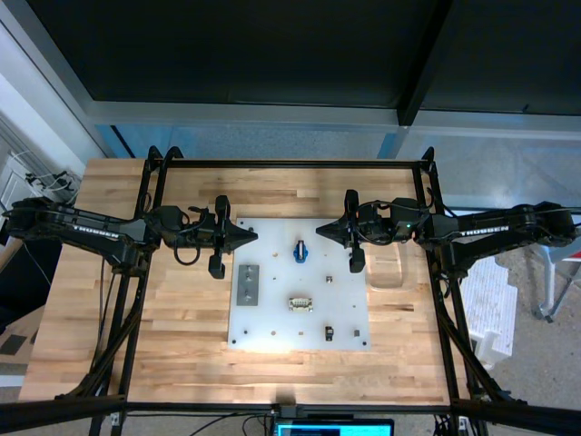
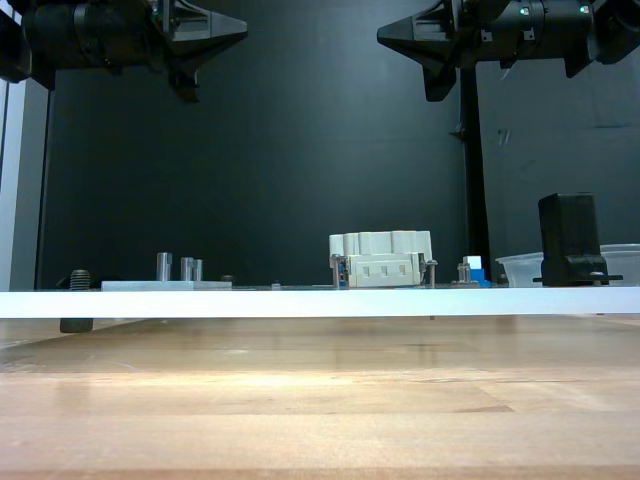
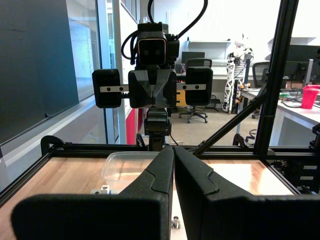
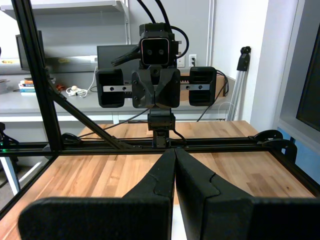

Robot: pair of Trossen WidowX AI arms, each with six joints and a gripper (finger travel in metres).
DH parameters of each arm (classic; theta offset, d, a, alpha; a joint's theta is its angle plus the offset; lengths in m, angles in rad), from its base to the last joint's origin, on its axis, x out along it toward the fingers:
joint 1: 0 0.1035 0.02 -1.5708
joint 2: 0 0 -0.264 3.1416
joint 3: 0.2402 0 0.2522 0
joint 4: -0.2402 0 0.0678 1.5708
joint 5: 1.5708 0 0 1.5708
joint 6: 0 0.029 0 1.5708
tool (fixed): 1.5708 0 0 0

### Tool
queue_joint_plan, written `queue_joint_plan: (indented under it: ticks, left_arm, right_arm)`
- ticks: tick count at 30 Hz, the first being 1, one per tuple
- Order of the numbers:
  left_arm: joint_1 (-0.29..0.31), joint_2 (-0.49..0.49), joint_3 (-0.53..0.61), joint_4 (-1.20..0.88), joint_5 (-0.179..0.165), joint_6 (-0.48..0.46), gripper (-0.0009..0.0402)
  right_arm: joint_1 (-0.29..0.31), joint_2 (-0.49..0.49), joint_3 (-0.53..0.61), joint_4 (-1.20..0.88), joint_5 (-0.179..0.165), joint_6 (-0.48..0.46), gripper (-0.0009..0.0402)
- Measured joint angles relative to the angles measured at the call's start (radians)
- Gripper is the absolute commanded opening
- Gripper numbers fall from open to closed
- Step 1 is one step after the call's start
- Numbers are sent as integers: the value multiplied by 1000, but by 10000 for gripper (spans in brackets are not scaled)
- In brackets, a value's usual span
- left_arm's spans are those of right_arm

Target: Pick the 16mm bar and install on taskboard

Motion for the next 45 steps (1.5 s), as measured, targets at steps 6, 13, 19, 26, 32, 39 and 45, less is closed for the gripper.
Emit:
queue_joint_plan:
  ticks: [6,13,19,26,32,39,45]
  left_arm:
    - [0,0,0,0,0,0,0]
    - [0,0,0,0,0,0,0]
    - [0,0,0,0,0,0,0]
    - [0,0,0,0,0,0,0]
    - [0,0,0,0,0,0,0]
    - [0,0,0,0,0,0,0]
    - [0,0,0,0,0,0,0]
  right_arm:
    - [0,0,0,0,1,-2,0]
    - [0,1,0,0,1,-2,0]
    - [0,1,0,-6,1,-1,0]
    - [0,1,0,-11,1,-1,0]
    - [-1,1,1,-31,1,-1,0]
    - [-1,1,1,-30,1,-1,0]
    - [-1,1,1,-30,1,-1,0]
